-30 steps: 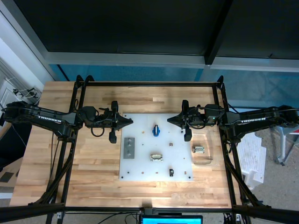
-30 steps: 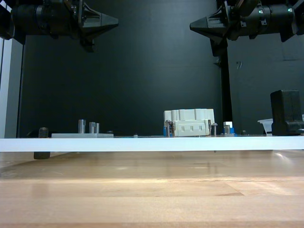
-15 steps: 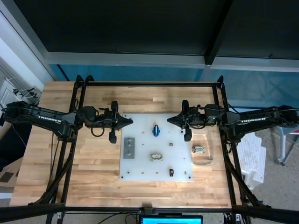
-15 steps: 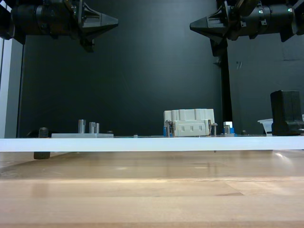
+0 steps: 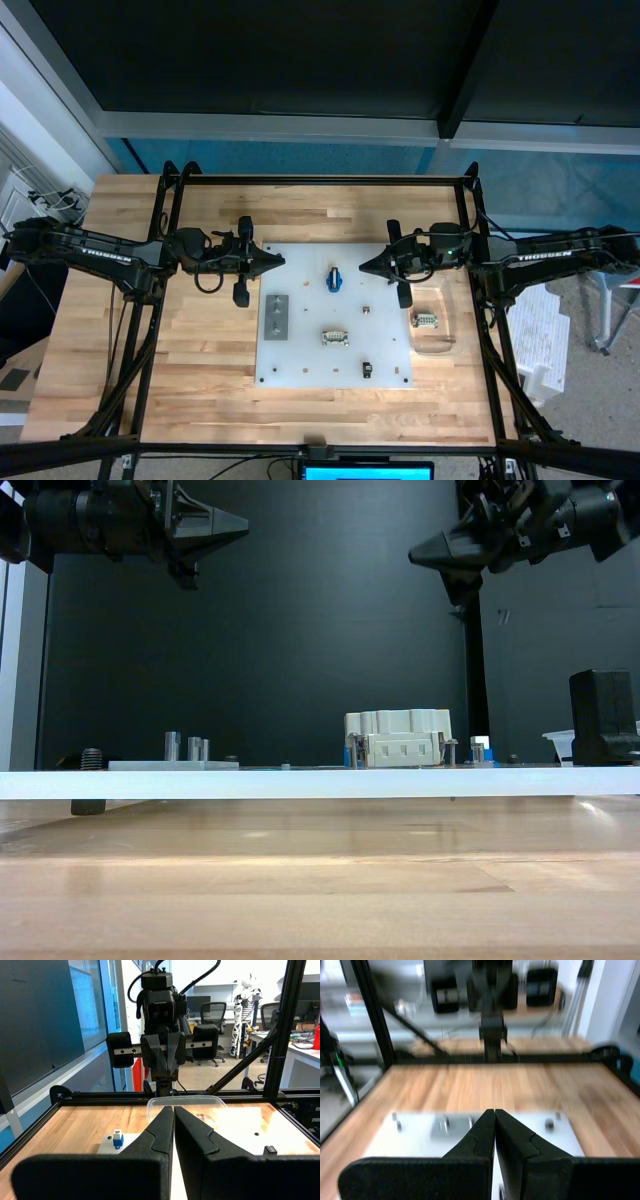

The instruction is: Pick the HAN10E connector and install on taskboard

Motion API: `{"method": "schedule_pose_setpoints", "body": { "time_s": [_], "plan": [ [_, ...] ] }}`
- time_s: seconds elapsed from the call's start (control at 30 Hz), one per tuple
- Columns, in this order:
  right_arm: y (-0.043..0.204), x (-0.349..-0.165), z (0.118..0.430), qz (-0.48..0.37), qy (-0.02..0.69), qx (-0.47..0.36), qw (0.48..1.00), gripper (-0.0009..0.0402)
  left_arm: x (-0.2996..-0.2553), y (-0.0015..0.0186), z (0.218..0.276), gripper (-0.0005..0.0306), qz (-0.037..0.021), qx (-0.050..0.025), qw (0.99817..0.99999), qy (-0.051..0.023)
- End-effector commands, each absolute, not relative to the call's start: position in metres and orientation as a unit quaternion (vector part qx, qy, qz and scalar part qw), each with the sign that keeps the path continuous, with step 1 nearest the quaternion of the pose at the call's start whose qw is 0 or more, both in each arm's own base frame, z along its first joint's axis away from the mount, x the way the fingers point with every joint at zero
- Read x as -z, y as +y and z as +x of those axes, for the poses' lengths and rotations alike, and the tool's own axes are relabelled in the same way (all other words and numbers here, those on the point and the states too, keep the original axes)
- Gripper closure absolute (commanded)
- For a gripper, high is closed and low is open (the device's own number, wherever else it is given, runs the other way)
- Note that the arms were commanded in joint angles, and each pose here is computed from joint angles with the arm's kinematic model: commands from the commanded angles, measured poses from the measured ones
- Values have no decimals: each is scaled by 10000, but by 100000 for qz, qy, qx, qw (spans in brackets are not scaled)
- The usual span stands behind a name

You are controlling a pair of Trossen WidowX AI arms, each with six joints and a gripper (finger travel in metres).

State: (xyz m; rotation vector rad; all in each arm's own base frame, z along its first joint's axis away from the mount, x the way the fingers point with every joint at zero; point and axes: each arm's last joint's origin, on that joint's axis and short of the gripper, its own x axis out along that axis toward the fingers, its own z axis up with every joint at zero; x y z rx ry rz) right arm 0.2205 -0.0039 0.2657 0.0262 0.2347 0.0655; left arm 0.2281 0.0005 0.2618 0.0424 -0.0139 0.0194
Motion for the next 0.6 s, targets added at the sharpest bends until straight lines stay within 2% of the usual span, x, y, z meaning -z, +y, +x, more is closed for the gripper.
{"method": "schedule_pose_setpoints", "body": {
  "time_s": [0.03,0.33,0.6],
  "plan": [
    [-37,-2702,2187,913,17986,-3363,98307,393,-2619,6,2281,300,2139,-969,99970,-714],
    [-22,-2780,2056,983,33531,-1225,94198,393,-2619,6,2281,300,2138,-988,99970,-713],
    [0,-2841,1909,1034,42400,-97,90560,393,-2619,6,2281,300,2139,-969,99970,-714]
  ]
}}
